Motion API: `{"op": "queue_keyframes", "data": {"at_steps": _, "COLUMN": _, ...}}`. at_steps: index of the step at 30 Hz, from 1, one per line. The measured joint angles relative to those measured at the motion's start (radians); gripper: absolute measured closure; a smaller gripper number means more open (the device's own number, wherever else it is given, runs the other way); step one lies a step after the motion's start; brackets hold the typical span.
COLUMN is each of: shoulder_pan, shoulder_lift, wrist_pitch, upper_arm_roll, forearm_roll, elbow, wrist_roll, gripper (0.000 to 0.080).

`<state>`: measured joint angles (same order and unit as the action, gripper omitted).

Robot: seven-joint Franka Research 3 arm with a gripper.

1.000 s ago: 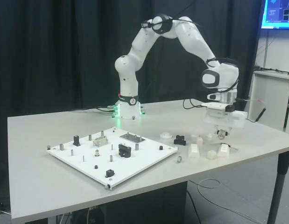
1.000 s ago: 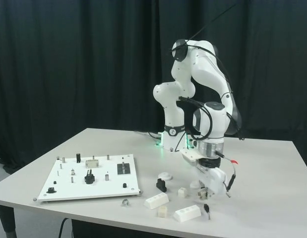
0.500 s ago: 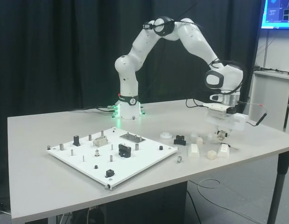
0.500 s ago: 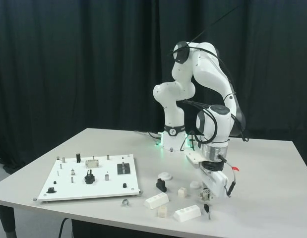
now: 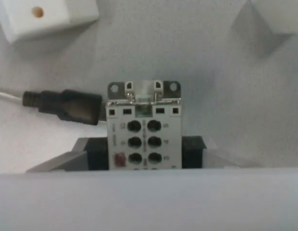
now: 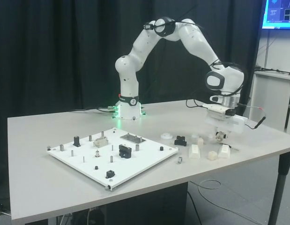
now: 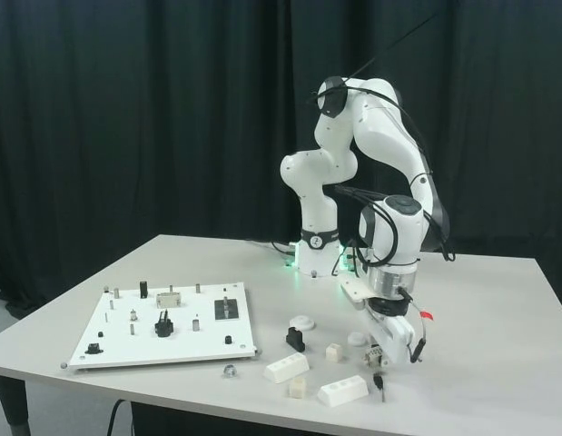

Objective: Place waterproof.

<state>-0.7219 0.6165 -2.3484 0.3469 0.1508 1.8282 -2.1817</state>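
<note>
Between the two black fingers point(image 5: 193, 153) of the gripper point(image 5: 145, 156), seen from the wrist camera, sits the waterproof connector point(image 5: 144, 127), a small white block with two columns of round black sockets on its face and a metal bracket with small holes along one edge. The fingers press against its two sides, so the claw is pinching the part and carrying it just above the grey table point(image 5: 197, 62). A black cable plug point(image 5: 67, 105) lies on the table just beside the connector, and a white block with a small hole point(image 5: 43, 17) lies nearby. From the first room view, the gripper point(image 6: 221, 135) hangs low over the robot's cluster of loose parts at the far end of the table, directly above a white wedge-shaped block point(image 6: 224, 151), with a small cube point(image 6: 212, 155) and a longer white block point(image 6: 194, 151) close by. The white assembly board point(image 6: 149, 157), studded with pegs and black and grey fixtures, lies well apart from the gripper, toward the other side of the table. The step in hand appears to be the carry after the pickup, with the placing not yet done. The next move probably calls for lifting clear of the loose blocks and the plug, then travelling to the matching spot; which seat on the board suits this part is hard to tell from these views.
</note>
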Motion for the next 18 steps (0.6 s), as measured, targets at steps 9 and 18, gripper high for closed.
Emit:
{"op": "queue_keyframes", "data": {"at_steps": 9, "shoulder_pan": -0.001, "shoulder_lift": 0.008, "wrist_pitch": 0.002, "upper_arm_roll": 0.000, "forearm_roll": -0.002, "elbow": 0.001, "wrist_roll": -0.005, "gripper": 0.0491}}
{"op": "queue_keyframes", "data": {"at_steps": 18, "shoulder_pan": -0.001, "shoulder_lift": 0.009, "wrist_pitch": 0.010, "upper_arm_roll": 0.001, "forearm_roll": -0.004, "elbow": 0.000, "wrist_roll": -0.007, "gripper": 0.0491}}
